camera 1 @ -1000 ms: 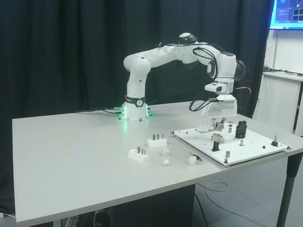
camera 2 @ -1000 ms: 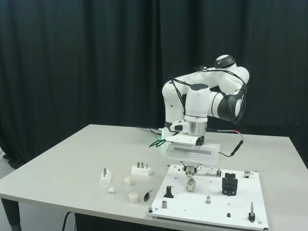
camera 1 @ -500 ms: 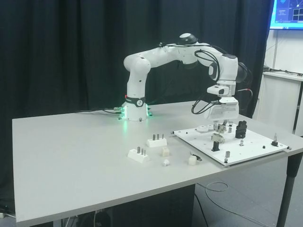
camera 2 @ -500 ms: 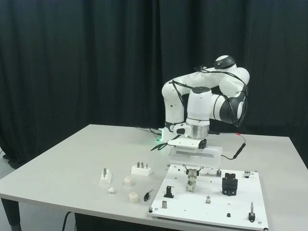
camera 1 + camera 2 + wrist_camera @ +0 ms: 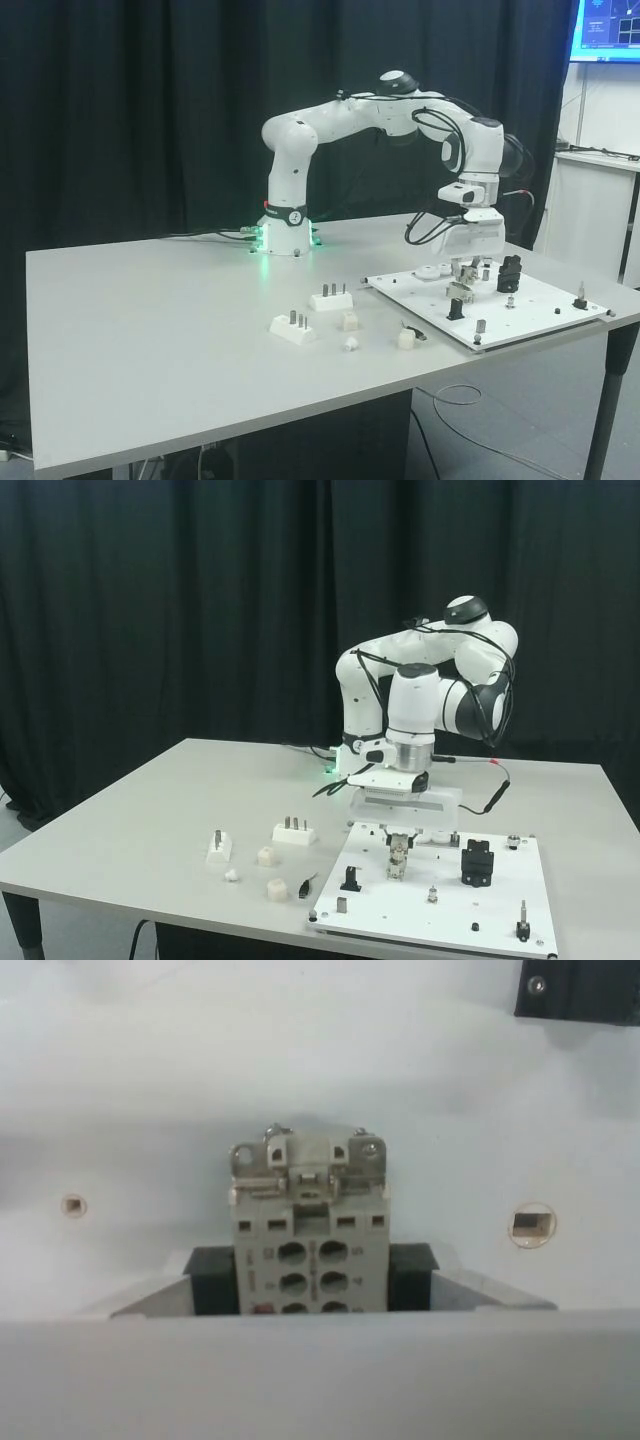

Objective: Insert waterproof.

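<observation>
The waterproof connector [image 5: 310, 1240] is a grey block with round holes on its face and a metal clip at its far end. It stands on the white board [image 5: 150, 1110]. My gripper [image 5: 312, 1282] is shut on it, and the black pads [image 5: 210, 1280] press against both of its sides. In the second room view the gripper [image 5: 397, 844] hangs low over the board [image 5: 440, 920], with the connector [image 5: 397, 866] just under the hand. In the first room view the gripper [image 5: 463, 268] and the connector [image 5: 460, 290] sit near the board's middle.
A black block [image 5: 476, 863] stands on the board beside the connector, and a small black bracket [image 5: 350, 878] and thin pegs [image 5: 522, 922] stand nearer the front edge. White fixtures [image 5: 293, 831] and small loose parts [image 5: 275, 888] lie on the grey table left of the board.
The hand has shifted slightly sideways and come a little lower over the board, closing in on the connector. The loose parts on the table have not moved.
</observation>
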Motion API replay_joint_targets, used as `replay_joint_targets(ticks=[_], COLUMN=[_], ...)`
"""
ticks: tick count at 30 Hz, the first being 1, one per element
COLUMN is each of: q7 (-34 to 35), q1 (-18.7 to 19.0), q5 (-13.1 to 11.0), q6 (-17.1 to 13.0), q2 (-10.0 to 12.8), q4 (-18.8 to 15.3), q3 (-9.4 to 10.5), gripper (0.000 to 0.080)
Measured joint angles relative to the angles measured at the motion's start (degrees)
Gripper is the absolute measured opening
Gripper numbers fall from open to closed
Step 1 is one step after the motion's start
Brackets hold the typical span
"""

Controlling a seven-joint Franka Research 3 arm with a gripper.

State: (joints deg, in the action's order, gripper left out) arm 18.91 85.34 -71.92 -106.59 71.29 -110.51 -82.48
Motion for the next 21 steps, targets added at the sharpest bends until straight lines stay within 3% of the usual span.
replay_joint_targets(ticks=[21], q7=[-1.2], q1=[-0.8], q5=[0.6], q6=[0.0], q2=[0.0], q4=[0.5], q3=[0.57], gripper=[0.0310])
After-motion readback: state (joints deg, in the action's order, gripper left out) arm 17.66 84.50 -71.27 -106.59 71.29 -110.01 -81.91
